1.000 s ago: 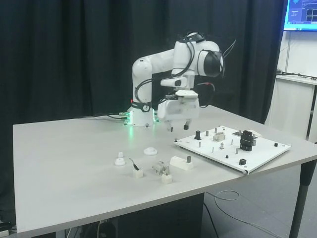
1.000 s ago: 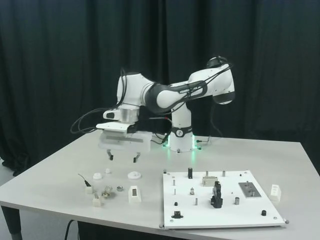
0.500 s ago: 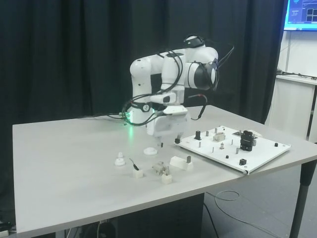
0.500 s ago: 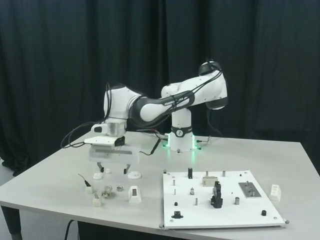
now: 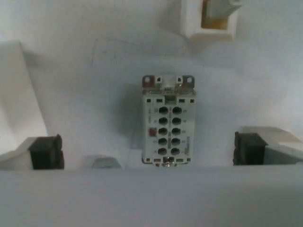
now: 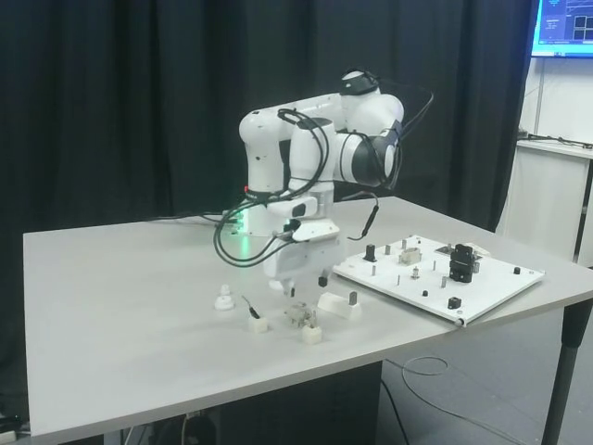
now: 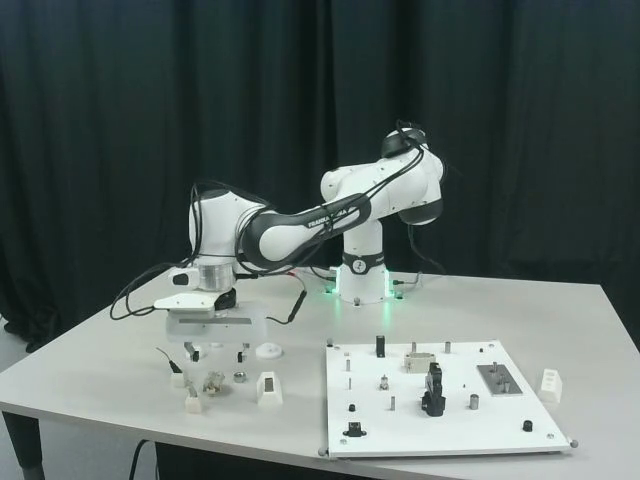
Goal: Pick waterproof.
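While the end effector [image 5: 147, 151] hovers spread, the waterproof connector [image 5: 167, 125] lies centred below.

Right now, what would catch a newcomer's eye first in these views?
The white arm stretched out low over small parts near the table's front edge. In the wrist view, a grey connector with two rows of holes lies centred between the open fingers. A white board of parts sits beside.
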Action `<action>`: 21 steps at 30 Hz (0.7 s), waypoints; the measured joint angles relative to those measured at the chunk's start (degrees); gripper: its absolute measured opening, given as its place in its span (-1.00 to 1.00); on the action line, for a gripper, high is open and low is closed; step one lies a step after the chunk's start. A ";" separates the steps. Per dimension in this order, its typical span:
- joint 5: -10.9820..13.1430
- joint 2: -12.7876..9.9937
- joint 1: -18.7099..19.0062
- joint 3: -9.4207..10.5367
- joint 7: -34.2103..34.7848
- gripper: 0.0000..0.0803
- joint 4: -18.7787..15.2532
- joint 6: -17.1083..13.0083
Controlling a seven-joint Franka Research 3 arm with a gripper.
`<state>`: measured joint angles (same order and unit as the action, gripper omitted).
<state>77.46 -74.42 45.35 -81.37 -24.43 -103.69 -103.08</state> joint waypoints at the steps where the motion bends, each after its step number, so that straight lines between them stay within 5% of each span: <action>1: 0.00 -0.05 -0.15 0.05 -0.13 0.99 0.05 0.29; 21: 0.03 -0.54 -1.76 1.75 -1.28 0.99 -0.07 1.00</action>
<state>77.49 -74.95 43.58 -79.62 -25.72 -103.76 -102.08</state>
